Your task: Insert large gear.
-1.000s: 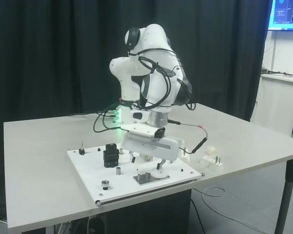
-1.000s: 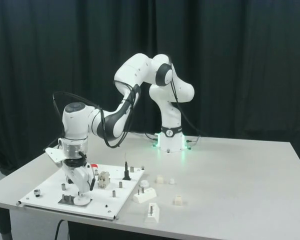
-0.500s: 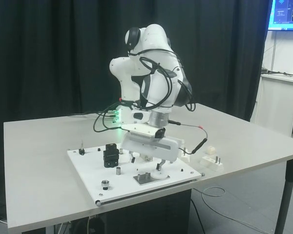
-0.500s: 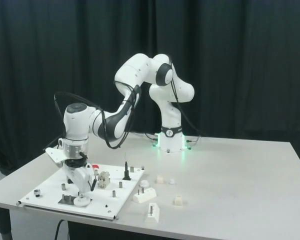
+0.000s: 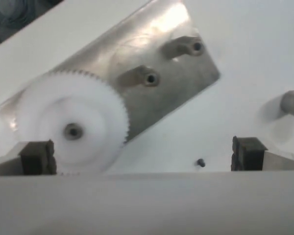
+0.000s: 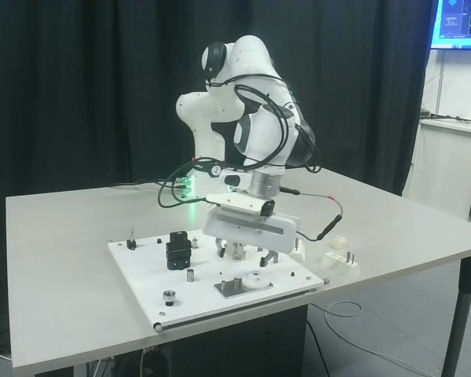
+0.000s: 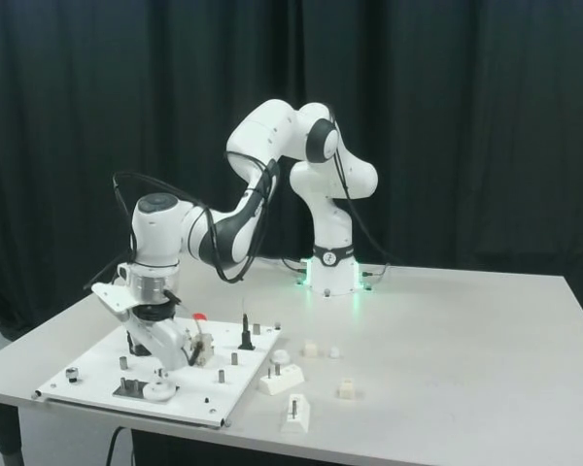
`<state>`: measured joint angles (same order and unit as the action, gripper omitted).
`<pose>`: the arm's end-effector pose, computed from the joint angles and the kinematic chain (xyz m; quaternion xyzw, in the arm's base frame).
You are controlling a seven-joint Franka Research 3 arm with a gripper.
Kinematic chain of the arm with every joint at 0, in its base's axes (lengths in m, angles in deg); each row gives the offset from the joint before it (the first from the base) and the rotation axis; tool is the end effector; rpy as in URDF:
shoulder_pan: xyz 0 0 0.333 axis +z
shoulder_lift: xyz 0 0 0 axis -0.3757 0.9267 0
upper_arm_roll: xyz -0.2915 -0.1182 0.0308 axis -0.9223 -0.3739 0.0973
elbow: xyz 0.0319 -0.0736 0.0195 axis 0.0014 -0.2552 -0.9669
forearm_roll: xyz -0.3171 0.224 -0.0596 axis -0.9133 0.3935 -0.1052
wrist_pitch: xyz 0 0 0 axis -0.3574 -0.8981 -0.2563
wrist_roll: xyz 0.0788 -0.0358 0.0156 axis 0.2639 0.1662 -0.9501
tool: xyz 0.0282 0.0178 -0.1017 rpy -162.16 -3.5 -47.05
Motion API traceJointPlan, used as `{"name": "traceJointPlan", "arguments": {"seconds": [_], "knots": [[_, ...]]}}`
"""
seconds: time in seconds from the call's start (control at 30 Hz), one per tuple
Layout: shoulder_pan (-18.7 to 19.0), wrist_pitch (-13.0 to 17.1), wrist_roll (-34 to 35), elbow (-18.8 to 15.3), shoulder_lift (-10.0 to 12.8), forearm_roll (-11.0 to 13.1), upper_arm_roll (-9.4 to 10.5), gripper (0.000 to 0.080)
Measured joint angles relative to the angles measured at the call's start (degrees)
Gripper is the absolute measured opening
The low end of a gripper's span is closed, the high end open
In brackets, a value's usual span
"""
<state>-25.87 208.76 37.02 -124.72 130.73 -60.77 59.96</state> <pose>0.7068 -0.2095 0.2515 0.7838 -0.6135 0.0375 0.0890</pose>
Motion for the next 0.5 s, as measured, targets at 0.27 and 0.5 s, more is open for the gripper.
{"name": "traceJointPlan", "arguments": {"seconds": [0.27, 0.5], "knots": [[0.0, 0.1, -1.8, 0.0, 0.0, 0.0, 1.12, 0.0800], [0.0, 0.5, -2.1, 0.0, 0.0, 0.0, 1.81, 0.0800]]}}
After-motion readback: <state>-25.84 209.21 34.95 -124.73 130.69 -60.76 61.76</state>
